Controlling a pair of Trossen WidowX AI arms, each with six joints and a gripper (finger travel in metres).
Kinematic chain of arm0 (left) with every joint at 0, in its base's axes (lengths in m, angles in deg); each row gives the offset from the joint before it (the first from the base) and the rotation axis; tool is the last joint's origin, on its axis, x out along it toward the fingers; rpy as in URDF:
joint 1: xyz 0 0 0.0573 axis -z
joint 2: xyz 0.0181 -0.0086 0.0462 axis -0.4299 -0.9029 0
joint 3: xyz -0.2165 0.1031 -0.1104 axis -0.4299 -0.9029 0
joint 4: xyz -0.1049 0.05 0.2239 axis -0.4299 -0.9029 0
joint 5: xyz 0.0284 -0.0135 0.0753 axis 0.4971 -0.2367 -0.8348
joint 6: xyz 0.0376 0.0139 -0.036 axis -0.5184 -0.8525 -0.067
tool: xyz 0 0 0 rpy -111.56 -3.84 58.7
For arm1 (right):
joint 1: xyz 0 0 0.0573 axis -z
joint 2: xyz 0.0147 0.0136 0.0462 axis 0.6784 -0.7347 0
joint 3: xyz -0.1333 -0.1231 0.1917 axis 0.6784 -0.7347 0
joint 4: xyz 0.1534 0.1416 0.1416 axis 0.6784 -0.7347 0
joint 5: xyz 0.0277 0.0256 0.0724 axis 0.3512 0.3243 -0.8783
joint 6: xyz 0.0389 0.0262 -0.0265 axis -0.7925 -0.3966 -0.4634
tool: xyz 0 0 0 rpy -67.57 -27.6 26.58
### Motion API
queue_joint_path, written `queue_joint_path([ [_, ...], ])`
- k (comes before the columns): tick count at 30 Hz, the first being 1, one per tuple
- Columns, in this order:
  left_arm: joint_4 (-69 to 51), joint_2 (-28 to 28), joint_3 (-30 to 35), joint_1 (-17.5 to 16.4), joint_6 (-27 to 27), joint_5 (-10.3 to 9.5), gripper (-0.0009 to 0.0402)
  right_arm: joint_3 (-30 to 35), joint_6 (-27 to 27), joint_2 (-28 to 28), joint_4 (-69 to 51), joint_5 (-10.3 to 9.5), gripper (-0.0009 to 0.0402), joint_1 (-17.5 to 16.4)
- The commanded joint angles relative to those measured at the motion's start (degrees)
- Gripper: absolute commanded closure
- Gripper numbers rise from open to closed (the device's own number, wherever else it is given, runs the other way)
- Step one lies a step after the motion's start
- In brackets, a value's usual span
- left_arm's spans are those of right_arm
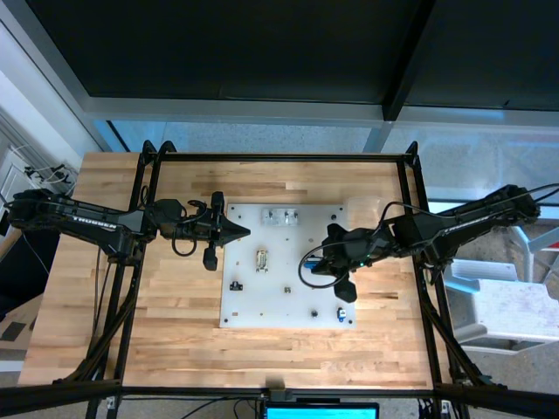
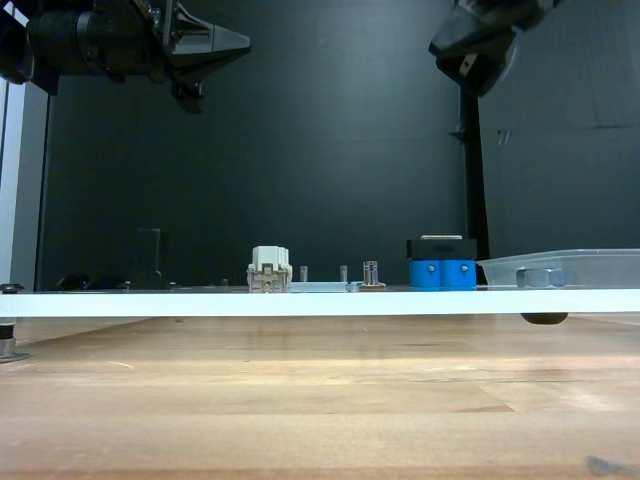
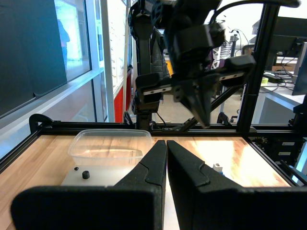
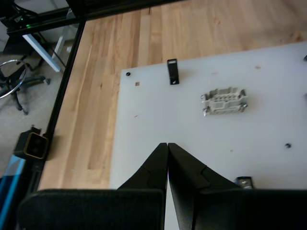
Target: Unfasten the M12 fastener and place in the container
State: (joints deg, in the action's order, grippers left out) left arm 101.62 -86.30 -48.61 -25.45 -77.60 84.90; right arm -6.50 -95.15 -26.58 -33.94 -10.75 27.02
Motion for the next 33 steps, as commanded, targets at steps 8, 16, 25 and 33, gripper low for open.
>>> queue_joint_path([
  [8, 0.02, -0.02, 0.02, 0.00, 0.00, 0.00, 0.0393, 14.64, -8.61, -10.71, -20.20, 2.97, 0.0393, -1.79],
  [16, 0.00, -0.02, 0.02, 0.00, 0.00, 0.02, 0.0393, 25.11, -18.34, -19.63, -35.17, 2.43, 0.0393, -2.38],
  [25, 0.00, -0.02, 0.02, -0.02, 0.00, 0.02, 0.0393, 33.29, -25.40, -27.41, -43.10, -2.05, 0.0393, -3.85],
  [33, 0.02, -0.02, 0.02, 0.00, 0.00, 0.02, 0.0393, 34.10, -31.78, -30.93, -43.39, -3.93, 0.0393, -6.47],
])
